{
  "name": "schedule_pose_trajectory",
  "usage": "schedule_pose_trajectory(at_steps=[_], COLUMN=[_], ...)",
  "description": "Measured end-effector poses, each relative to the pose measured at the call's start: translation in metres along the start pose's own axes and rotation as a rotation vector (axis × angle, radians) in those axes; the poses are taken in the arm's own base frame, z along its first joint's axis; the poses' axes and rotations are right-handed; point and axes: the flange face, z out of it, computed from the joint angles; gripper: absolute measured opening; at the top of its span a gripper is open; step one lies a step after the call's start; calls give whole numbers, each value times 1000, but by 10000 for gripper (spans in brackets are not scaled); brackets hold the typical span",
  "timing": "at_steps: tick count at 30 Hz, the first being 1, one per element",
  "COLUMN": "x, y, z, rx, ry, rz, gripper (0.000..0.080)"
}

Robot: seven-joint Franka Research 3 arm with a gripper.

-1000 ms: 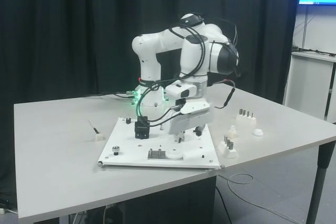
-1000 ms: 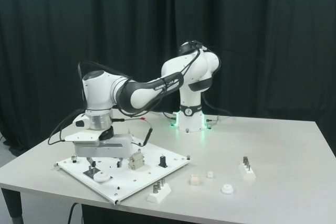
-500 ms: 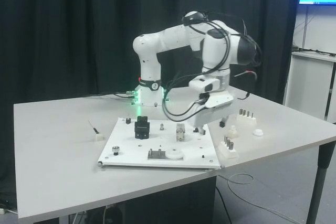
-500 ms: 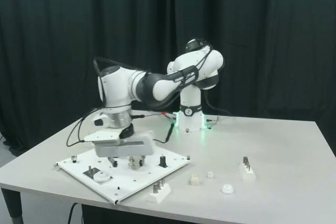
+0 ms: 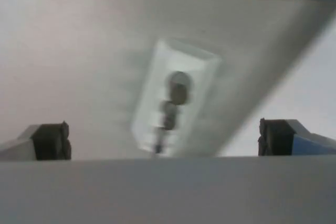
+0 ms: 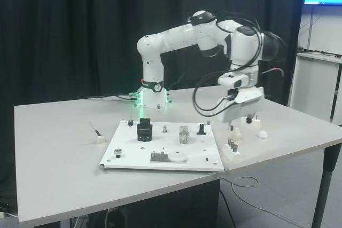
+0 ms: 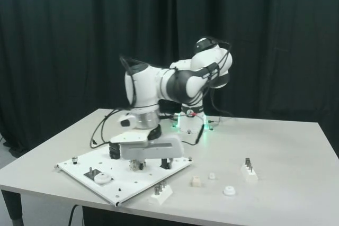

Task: Pick medium gear.

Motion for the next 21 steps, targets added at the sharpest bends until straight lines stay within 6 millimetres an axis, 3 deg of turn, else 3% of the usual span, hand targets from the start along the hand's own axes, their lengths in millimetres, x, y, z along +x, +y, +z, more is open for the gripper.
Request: schedule_pose_trajectory(at_steps=[21], x=[-98], y=[-101], z=[35], rx=[-24], ry=[-11], rz=[26], gripper=[800])
